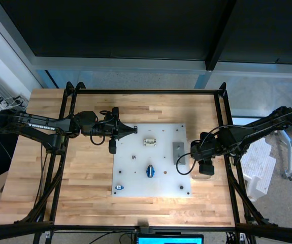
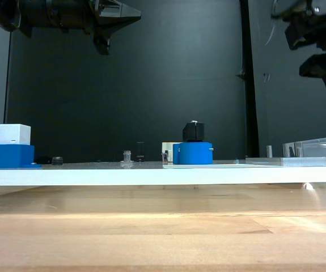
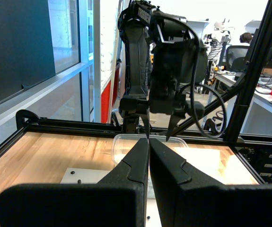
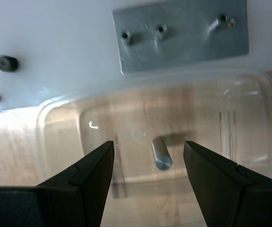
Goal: Pick the 16mm cylinder and install on the taskboard
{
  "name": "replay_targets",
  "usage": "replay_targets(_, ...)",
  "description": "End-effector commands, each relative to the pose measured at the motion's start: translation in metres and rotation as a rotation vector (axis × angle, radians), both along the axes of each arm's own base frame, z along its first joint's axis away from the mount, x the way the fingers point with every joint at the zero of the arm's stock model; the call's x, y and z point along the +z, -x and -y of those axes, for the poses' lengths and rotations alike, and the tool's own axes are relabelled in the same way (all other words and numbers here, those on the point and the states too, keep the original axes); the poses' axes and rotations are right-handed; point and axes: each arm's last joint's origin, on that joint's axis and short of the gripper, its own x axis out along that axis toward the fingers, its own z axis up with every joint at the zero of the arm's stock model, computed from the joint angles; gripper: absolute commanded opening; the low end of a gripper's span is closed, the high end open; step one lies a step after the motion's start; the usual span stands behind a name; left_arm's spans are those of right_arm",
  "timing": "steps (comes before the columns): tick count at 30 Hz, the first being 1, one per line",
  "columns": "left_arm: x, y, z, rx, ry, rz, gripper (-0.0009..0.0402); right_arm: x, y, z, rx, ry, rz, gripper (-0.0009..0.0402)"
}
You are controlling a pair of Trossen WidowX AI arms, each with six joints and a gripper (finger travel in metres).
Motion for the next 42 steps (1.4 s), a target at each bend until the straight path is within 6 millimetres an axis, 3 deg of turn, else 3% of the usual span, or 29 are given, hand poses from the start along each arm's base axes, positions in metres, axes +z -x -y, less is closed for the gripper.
replay_targets(1,0.0,0.0,0.0,0.0,0.0,0.0,0.0,0.007,-0.002,-0.001,0.003,-0.007,0.025,0.0204)
replay_targets(22,0.0,0.0,0.0,0.0,0.0,0.0,0.0,0.024,-0.03,-0.011,0.034,0.015,0.064,0.0204)
replay_targets(32,0.0,0.0,0.0,0.0,0.0,0.0,0.0,0.022,-0.029,-0.011,0.033,0.019,0.053,0.0202)
replay_targets(42,0.0,0.0,0.0,0.0,0.0,0.0,0.0,0.019,-0.028,-0.011,0.035,0.021,0.045,0.0173)
